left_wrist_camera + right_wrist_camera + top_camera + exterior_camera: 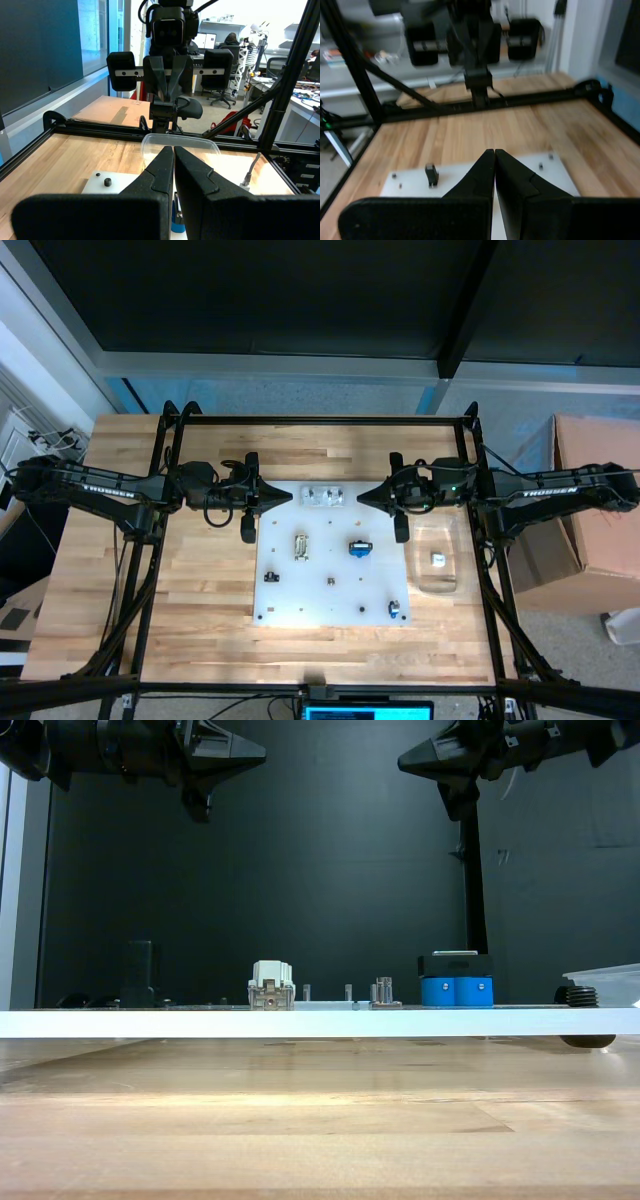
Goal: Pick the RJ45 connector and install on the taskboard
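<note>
Starting at the near edge: the jack (397, 609) sits on the board's (300, 605) near right corner. From above I see blue with a pale grey top, and I cannot tell whether the connector is seated in it. The low view doesn't settle it either.

Just right of the board is the tray (441, 584), with the block (438, 560) inside showing as a small pale square. I can't make out the connector anywhere, so I can't say where it is.

Going further back, both arms are up high over the board's far edge, pointing inward at each other and well apart. On the left gripper (289, 497), its own camera shows the fingers (162, 165) pressed together with nothing between them. The right gripper (361, 496) looks the same, fingers (485, 167) closed tip to tip on nothing. In the low view both hang far above the board.
</note>
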`<act>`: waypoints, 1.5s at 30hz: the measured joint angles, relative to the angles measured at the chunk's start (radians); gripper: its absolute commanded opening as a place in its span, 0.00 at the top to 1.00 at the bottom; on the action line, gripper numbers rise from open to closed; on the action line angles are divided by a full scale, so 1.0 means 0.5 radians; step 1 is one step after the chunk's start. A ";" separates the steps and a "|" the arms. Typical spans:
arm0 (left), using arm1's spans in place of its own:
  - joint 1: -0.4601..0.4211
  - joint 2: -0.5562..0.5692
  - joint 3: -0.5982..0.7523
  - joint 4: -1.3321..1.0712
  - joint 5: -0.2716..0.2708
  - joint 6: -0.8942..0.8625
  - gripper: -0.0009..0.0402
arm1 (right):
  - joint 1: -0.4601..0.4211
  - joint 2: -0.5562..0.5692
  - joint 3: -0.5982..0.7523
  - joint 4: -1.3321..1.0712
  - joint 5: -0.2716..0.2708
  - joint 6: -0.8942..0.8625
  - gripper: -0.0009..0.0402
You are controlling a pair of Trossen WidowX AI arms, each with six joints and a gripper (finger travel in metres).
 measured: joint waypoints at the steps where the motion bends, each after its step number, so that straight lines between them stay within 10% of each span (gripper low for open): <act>1: 0.000 0.000 0.000 -0.001 0.000 0.000 0.98 | -0.028 -0.001 -0.020 0.062 -0.024 -0.002 0.98; 9: 0.000 0.000 0.000 -0.001 0.000 0.001 0.98 | -0.113 -0.001 -0.185 0.481 -0.148 -0.002 0.98; 45: 0.000 0.000 0.000 -0.001 0.001 0.000 0.98 | -0.095 -0.007 -0.350 0.753 -0.095 0.002 0.98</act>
